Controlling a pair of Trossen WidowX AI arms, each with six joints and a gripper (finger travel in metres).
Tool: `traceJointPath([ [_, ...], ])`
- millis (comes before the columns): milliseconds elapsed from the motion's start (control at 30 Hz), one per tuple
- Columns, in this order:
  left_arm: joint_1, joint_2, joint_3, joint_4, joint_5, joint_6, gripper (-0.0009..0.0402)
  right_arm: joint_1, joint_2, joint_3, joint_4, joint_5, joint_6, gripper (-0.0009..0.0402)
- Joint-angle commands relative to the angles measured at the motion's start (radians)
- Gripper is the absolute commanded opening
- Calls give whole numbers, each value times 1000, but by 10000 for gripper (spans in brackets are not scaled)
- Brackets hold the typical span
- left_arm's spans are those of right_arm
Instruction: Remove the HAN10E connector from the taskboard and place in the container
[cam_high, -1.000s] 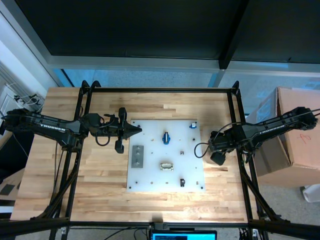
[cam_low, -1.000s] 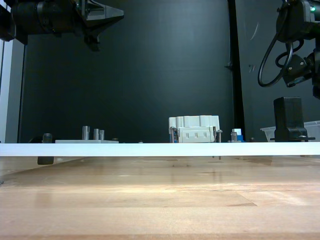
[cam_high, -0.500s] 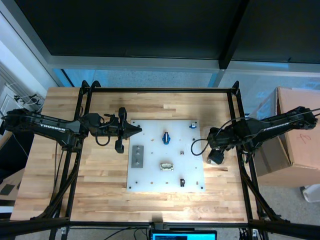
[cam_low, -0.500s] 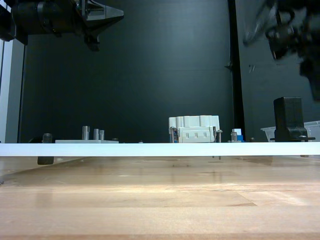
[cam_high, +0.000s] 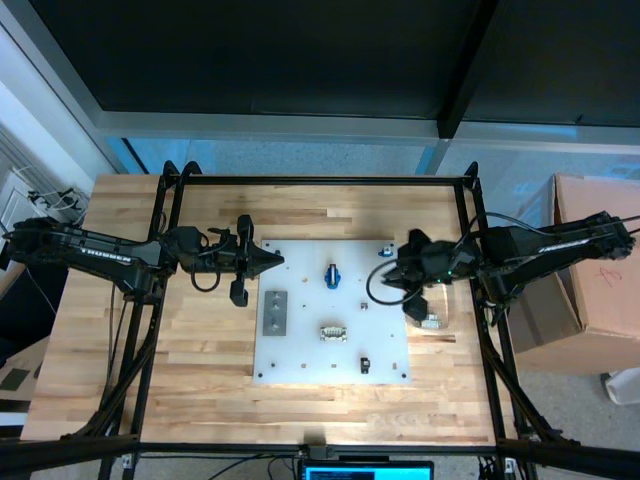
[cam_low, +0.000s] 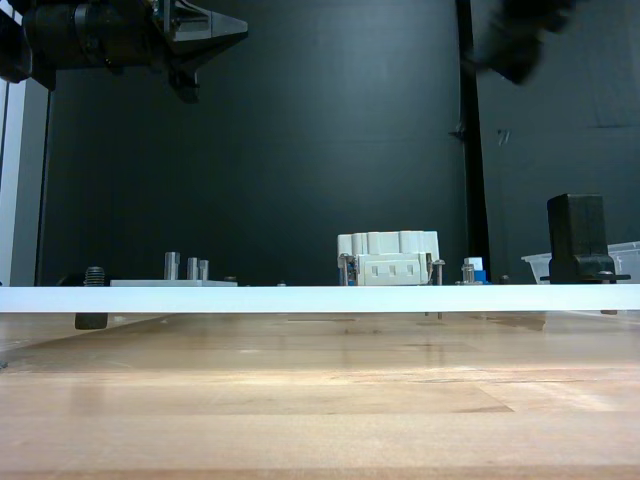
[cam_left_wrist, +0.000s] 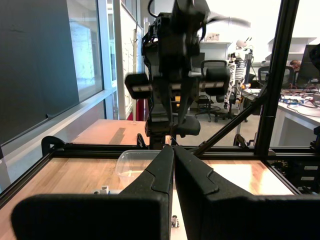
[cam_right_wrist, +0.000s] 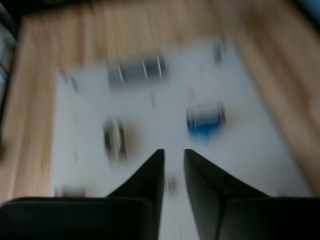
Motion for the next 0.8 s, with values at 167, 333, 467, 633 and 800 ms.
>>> traceJointPath([
  [167, 0, 0, 0, 0, 0, 0, 0, -93, 5, -145, 526, 5, -137, 6],
  [333, 0, 0, 0, 0, 0, 0, 0, -150, 5, -285, 856, -133, -181, 1],
  [467, 0, 0, 0, 0, 0, 0, 0, -201, 11, -377, 1069, -231, -181, 0],
  [633, 0, 0, 0, 0, 0, 0, 0, -236, 11, -430, 1129, -256, -188, 0],
  [800, 0, 0, 0, 0, 0, 0, 0, -240, 38, -435, 1129, -258, -193, 0],
])
